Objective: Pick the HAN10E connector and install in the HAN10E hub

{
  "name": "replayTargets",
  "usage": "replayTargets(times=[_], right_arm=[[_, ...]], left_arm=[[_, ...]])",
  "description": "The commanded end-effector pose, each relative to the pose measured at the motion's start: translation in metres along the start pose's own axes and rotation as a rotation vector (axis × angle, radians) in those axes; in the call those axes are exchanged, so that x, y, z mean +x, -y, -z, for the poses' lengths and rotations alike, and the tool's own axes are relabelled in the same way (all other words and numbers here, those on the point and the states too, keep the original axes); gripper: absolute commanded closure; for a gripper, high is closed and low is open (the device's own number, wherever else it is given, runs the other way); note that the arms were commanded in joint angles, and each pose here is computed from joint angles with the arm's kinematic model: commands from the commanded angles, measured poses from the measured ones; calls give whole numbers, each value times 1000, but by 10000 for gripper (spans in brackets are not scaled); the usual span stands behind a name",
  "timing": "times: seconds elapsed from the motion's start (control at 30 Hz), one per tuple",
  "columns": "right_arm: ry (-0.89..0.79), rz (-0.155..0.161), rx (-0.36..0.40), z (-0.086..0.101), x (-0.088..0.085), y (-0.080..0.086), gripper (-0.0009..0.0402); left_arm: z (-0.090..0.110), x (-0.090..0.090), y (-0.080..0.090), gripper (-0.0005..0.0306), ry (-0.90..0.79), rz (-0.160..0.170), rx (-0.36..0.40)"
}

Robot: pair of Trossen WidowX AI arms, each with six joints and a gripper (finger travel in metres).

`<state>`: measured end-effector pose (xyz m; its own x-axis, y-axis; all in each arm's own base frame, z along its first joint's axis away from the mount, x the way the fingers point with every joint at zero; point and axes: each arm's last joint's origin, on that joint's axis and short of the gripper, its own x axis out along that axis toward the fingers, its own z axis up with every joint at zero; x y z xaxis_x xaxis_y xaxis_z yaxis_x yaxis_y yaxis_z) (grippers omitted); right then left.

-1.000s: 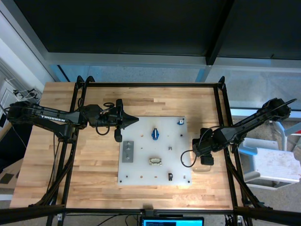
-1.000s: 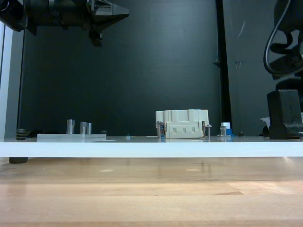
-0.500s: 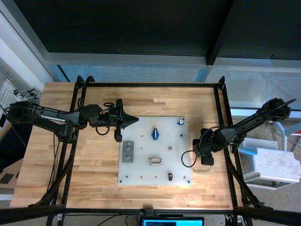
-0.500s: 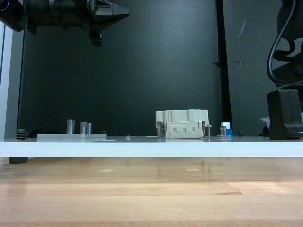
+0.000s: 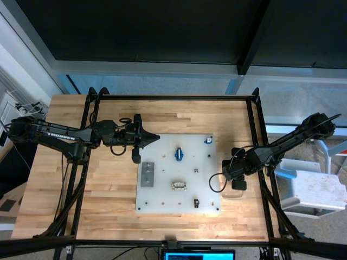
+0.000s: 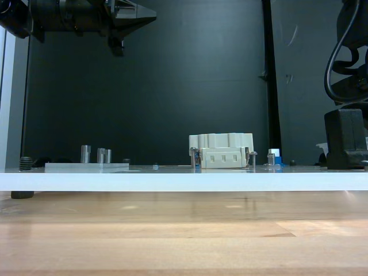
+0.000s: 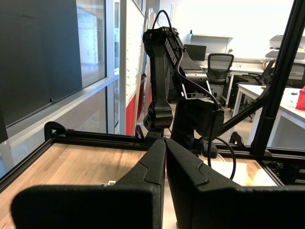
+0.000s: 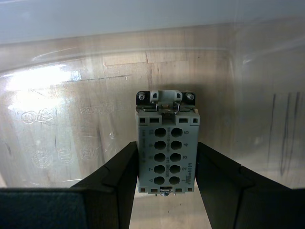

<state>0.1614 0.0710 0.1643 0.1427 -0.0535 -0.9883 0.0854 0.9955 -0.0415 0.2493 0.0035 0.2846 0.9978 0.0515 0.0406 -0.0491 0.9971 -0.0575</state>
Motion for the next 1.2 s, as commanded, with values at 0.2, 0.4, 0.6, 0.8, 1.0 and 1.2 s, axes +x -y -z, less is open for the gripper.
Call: replayTargets(times=[0.2,0.4,0.6,0.8,1.0,1.2], right_arm=[[-31,-19,2,-2,-8,-1,340],[-40,-12,0,-8,-25,-2,343],[3,-36,15,-20,-48,-6,343],[71,-76,46,-32,-68,-11,342],[129,-100,50,-41,-84,-13,342],[166,-119,38,-48,-95,-15,342]], left_arm=[[0,0,0,300,0,0,0],[0,0,0,300,0,0,0],[0,0,0,300,0,0,0],[0,0,0,300,0,0,0],[0,0,0,300,0,0,0],[0,0,0,300,0,0,0]])
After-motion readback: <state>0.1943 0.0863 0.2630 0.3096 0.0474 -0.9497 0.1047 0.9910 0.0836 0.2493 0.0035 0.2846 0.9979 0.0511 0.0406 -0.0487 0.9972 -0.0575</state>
